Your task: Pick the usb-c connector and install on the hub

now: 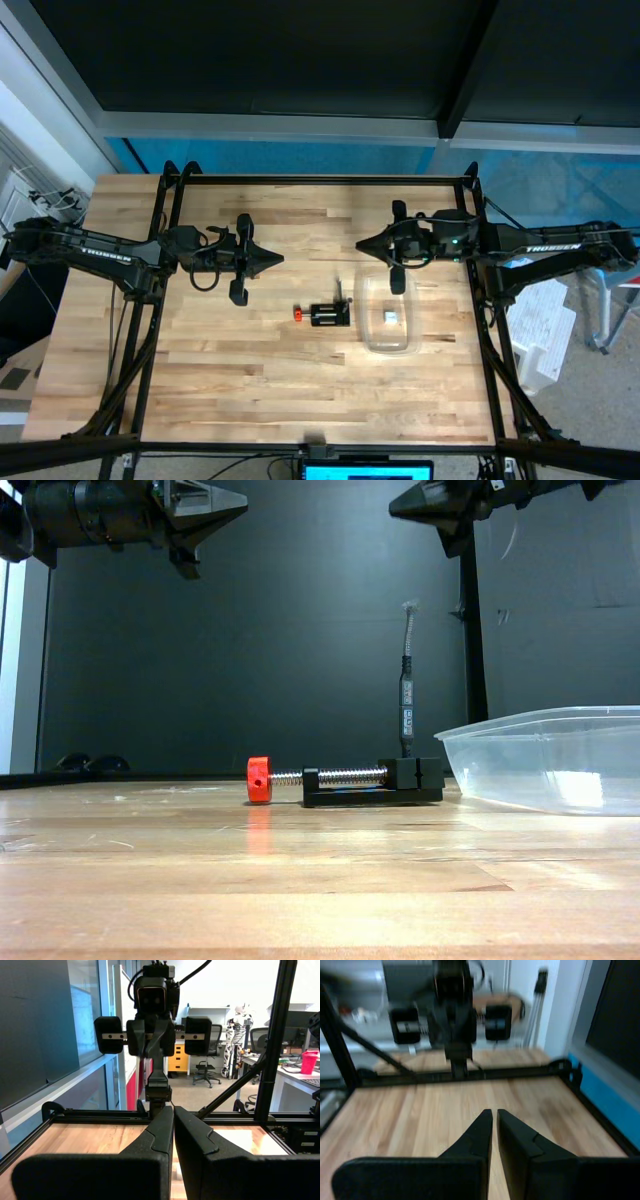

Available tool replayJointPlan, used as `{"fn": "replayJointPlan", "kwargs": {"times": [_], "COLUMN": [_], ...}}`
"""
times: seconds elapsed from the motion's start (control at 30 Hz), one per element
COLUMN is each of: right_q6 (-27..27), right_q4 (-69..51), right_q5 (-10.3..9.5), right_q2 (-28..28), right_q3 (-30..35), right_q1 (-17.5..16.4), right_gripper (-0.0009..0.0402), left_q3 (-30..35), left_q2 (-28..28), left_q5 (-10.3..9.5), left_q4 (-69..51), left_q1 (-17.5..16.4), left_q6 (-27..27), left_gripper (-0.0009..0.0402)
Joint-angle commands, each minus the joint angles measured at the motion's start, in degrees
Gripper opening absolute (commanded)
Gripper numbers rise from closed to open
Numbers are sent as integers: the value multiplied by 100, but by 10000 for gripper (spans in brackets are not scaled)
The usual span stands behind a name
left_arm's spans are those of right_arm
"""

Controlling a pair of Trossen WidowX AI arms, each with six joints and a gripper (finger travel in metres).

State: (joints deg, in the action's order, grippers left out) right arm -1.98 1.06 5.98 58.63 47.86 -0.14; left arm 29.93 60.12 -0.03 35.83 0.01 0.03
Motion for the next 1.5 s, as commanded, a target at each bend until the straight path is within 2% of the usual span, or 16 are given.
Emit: {"fn": "replayJointPlan", "kwargs": {"times": [0.03,0.5,0.67,1.5], "right_q6": [-4,-83,-160,-160], "right_q4": [365,1412,1434,1462], "right_q5": [-4,-186,-446,-450], "right_q2": [-168,-848,-949,-940], "right_q3": [-262,-1266,-1344,-1355], "right_q1": [-2,63,63,63], "right_gripper": [-1,0,0,0], "left_q3": [2,2,2,2], "left_q2": [0,-2,-2,-2], "left_q5": [2,2,2,2], "left_q4": [0,2,0,0], "left_q1": [-2,-2,0,-2], "left_q6": [-2,-2,-2,-2], "left_gripper": [0,0,0,0]}}
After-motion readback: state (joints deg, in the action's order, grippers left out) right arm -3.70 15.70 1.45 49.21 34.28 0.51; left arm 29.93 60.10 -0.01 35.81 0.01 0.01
